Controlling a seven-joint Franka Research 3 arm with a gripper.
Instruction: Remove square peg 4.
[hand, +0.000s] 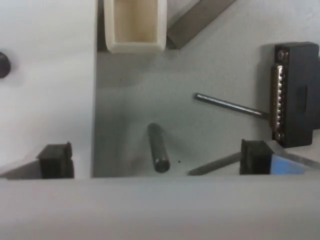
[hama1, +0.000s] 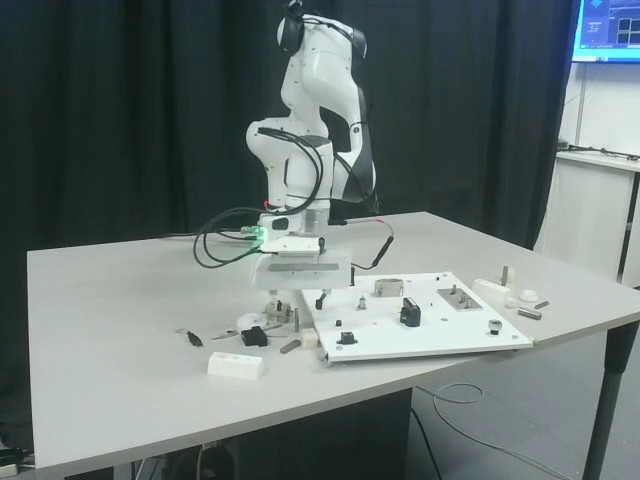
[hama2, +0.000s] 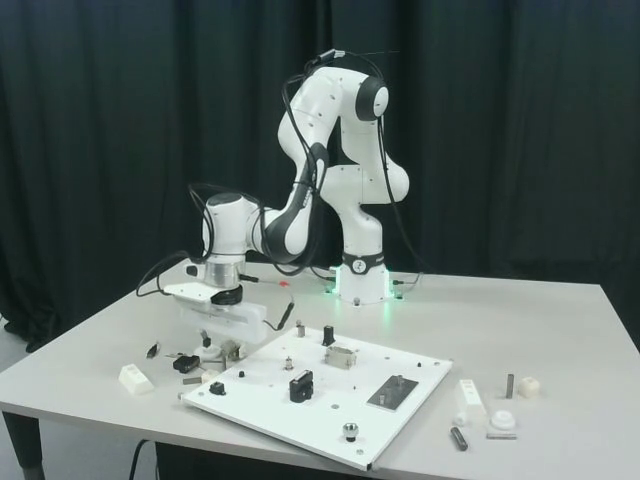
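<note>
My gripper (hand: 155, 161) is open and hangs low over the grey table, just off the near left corner of the white board (hand: 45, 90). Its black fingertips (hand: 55, 160) stand wide apart. Between them a short grey round peg (hand: 158, 148) lies flat on the table, untouched. Beyond it lie a hollow white square piece (hand: 135, 25) and a grey flat bar (hand: 200, 20). I cannot tell which piece is square peg 4. The room views show the gripper (hama1: 297, 298) (hama2: 220, 340) beside the board (hama1: 420, 325) (hama2: 320, 400).
A thin metal rod (hand: 230, 105) and a black multi-pin connector (hand: 295, 92) lie beside the gripper. A white block (hama1: 236, 365) sits on the table nearby. The board carries several small fittings. Loose white and grey parts (hama2: 500, 415) lie past the board's far end.
</note>
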